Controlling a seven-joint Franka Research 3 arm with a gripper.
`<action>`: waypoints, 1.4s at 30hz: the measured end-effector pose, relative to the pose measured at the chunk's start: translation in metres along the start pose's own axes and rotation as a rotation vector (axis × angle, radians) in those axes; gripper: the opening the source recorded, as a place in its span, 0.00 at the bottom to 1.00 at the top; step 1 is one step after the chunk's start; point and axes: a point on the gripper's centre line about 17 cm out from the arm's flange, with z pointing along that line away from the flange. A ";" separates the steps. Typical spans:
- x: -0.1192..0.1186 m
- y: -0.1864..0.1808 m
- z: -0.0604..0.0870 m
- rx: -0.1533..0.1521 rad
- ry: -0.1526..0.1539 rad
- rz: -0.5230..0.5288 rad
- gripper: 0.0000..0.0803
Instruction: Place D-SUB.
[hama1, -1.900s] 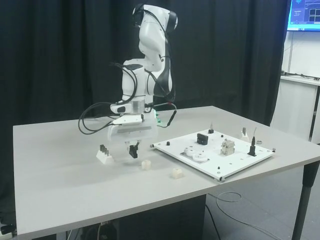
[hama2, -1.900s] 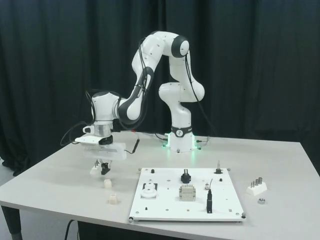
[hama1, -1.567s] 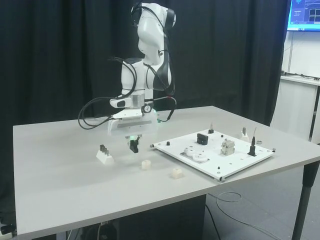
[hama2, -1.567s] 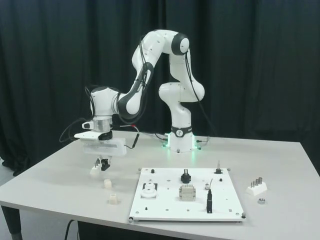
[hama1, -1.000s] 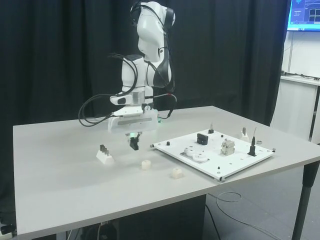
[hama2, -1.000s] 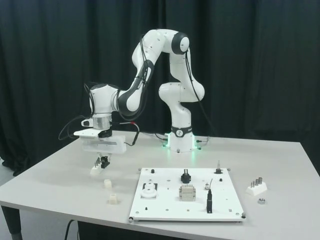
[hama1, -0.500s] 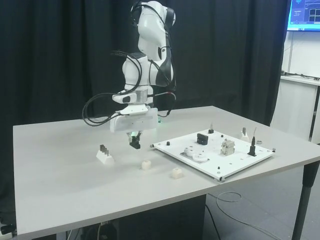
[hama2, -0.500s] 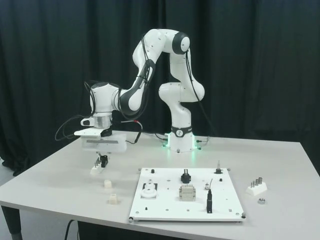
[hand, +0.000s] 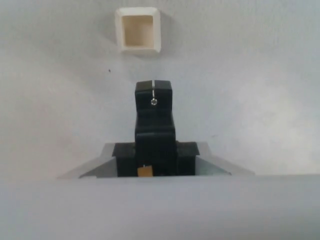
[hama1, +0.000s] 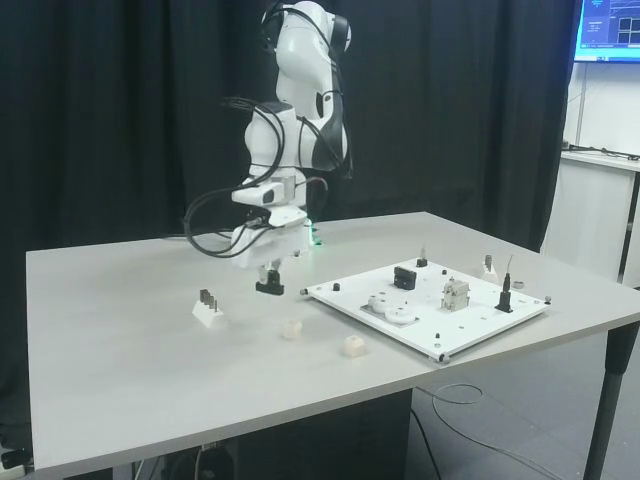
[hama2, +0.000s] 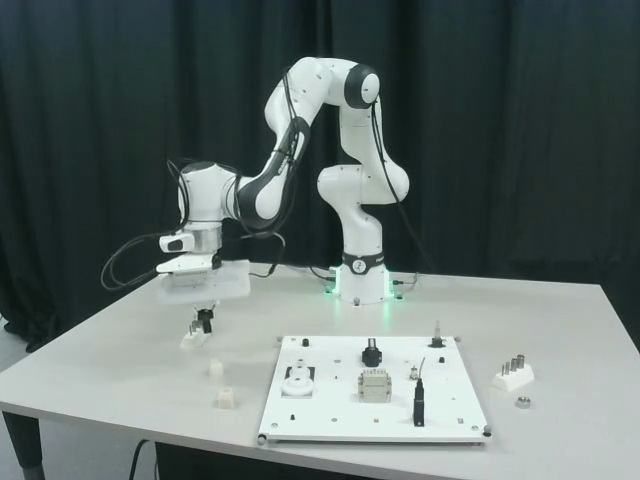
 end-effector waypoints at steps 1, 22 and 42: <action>-0.001 0.001 -0.001 -0.003 0.001 -0.024 0.19; -0.007 0.018 0.001 -0.041 0.009 -0.464 0.19; -0.009 0.014 0.034 -0.019 0.013 -0.671 0.19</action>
